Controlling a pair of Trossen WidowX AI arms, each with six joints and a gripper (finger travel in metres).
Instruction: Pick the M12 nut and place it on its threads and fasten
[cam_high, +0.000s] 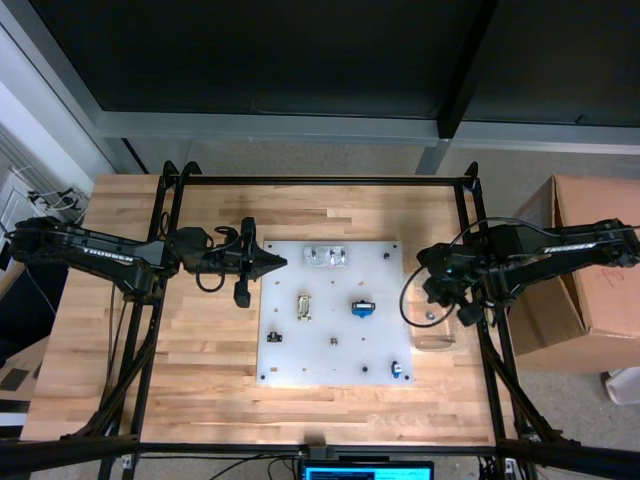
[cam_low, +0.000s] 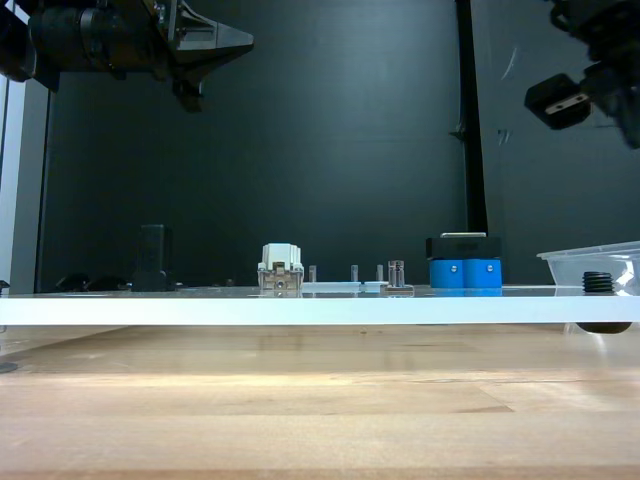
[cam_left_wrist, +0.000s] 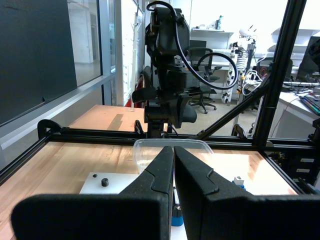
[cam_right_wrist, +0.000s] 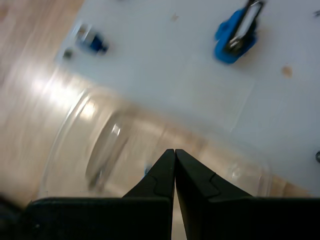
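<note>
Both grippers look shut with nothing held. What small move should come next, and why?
Probably open the right gripper: it hangs shut and empty above the clear tray, and the stud shows bare ribs, so the nut is not on it. I cannot tell the nut's place for sure; the tray seems likeliest. The left gripper, shut, hangs high over the left edge of the board.

Wood counter (cam_high: 220, 400) carried white board (cam_high: 300, 360) at ctr; clear tray (cam_high: 437, 342) sat just beside board's rt edge.
</note>
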